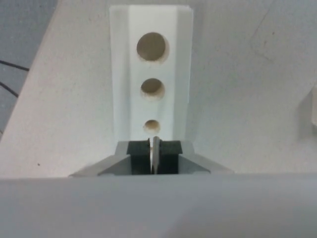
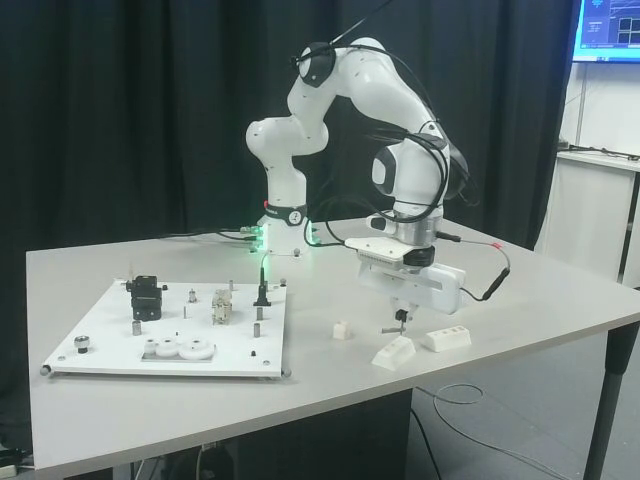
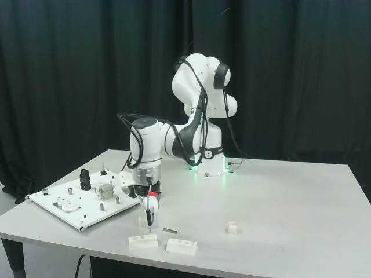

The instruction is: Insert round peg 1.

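A white block [image 1: 151, 74] with three round holes in a row lies on the grey table, seen from right above in the wrist view. My gripper [image 1: 155, 157] is shut on a thin grey round peg [image 1: 155, 148], held upright. The peg's tip hangs just over the smallest hole [image 1: 151, 126], at the block's end nearest the fingers. In the first room view the gripper [image 2: 400, 318] hovers a little above this block [image 2: 394, 352] near the table's front edge. The second room view shows the gripper [image 3: 151, 221] above the same block [image 3: 142, 241].
A second white holed block [image 2: 445, 338] [image 3: 181, 245] lies beside the first. A small white cube [image 2: 342, 329] [image 3: 232, 227] and a short loose peg [image 3: 169, 230] rest on the table nearby. A white board [image 2: 110, 350] with several mounted parts sits at the table's other end.
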Controlling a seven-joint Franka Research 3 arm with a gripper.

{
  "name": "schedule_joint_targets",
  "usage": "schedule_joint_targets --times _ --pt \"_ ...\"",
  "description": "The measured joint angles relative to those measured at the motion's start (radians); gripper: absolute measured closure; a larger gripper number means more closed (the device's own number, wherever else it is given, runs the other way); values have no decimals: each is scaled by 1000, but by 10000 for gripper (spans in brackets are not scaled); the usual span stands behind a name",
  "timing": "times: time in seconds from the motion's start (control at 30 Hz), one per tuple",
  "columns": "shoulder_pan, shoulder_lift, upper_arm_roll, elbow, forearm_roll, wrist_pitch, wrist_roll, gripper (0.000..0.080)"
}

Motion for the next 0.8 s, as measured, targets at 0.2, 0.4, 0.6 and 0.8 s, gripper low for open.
schedule_joint_targets --times 0.2,0.4,0.6,0.8 --pt "-5 0 0 1 -12 2 -1 768" --pt "-15 -4 0 3 -42 -1 -1 768" --pt "-31 -19 0 3 -83 -31 -1 768" --pt "-51 -42 0 3 -133 -79 -1 768"
